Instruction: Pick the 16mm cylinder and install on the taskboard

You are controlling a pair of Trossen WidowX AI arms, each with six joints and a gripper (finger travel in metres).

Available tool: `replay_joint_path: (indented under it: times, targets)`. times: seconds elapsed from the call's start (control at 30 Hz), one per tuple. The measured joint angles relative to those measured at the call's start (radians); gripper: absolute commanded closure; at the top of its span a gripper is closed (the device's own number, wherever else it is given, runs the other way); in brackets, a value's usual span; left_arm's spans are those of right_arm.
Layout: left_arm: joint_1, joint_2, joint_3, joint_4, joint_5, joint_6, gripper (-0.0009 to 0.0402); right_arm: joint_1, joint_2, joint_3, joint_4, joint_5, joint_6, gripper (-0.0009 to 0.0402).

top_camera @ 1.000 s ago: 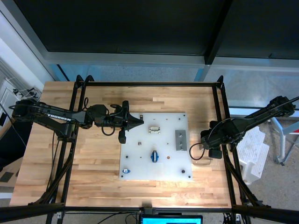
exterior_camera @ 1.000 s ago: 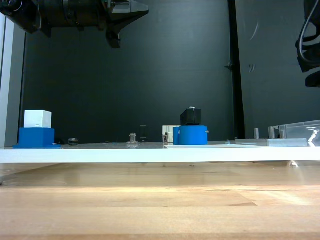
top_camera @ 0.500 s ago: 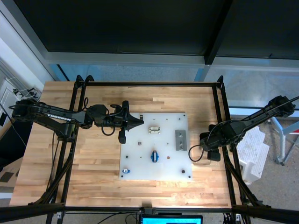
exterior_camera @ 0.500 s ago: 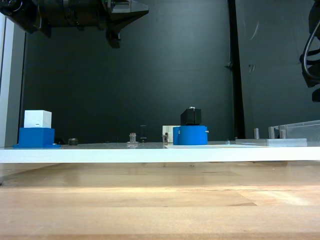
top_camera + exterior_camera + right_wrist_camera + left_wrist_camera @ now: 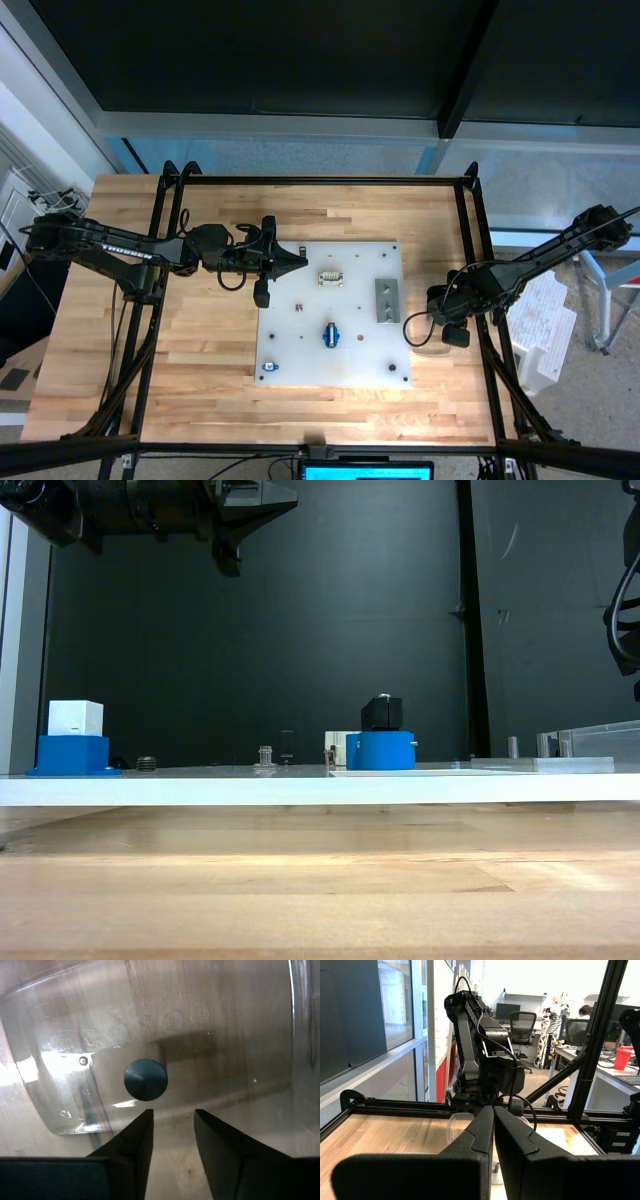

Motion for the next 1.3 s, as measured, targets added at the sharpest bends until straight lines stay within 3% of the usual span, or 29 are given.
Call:
replay_joint_path:
  times: [0.3, 1.3]
  targets:
    - [0.000, 0.000, 0.000, 0.000, 0.000, 0.000, 0.0393, 0.001, 0.000, -0.001, 0.008, 0.000, 0.002, 0.0395]
    - [0.000, 0.000, 0.000, 0.000, 0.000, 0.000, 0.0393, 0.003, 0.000, -0.004, 0.010, 0.001, 0.003, 0.0389]
